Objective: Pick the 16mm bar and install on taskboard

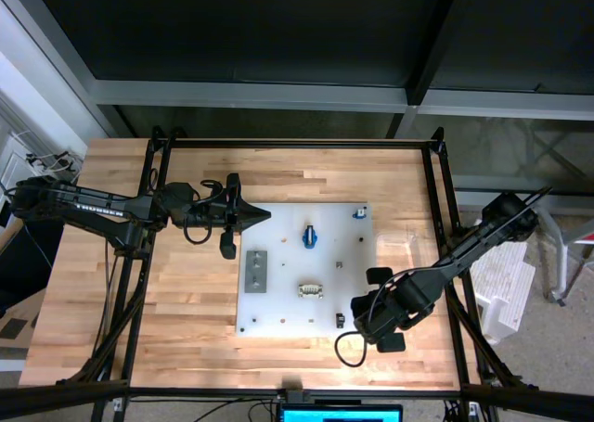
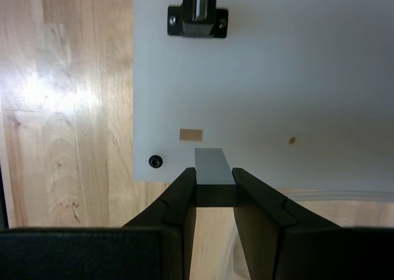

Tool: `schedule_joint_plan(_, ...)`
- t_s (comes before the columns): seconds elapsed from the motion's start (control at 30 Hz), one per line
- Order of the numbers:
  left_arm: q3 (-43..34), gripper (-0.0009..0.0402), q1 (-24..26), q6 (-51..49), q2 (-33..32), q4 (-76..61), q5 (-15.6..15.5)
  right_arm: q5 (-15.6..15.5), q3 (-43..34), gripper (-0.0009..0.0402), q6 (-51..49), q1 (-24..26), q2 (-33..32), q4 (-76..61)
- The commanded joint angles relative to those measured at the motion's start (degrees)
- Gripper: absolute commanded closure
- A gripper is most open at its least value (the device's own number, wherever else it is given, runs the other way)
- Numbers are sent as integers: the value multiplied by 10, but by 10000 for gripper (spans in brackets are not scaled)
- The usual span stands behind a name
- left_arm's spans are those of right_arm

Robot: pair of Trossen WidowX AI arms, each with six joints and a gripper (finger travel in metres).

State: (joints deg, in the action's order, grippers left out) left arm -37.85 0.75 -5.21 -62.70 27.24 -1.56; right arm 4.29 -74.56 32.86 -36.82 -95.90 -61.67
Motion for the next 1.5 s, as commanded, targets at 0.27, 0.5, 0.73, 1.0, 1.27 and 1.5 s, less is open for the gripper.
schedule_joint_plan(0.27, 0, 393, 0, 0, 0, -3, 0, 1, 3, 393, 11, -3, -13, 24)
schedule_joint_plan(0.5, 0, 393, 0, 0, 0, -3, 0, 1, 13, 393, 25, -6, -13, 35)
schedule_joint_plan(0.73, 0, 393, 0, 0, 0, -3, 0, 2, 16, 393, 25, -10, -20, 45)
schedule_joint_plan(1.0, 0, 393, 0, 0, 0, -3, 0, 2, 16, 393, 27, -12, -29, 48)
schedule_joint_plan(1.27, 0, 393, 0, 0, 0, -4, 0, 2, 22, 393, 26, -15, -32, 54)
schedule_joint_plan(1.5, 0, 393, 0, 0, 0, -3, 0, 2, 41, 393, 31, -17, -32, 82)
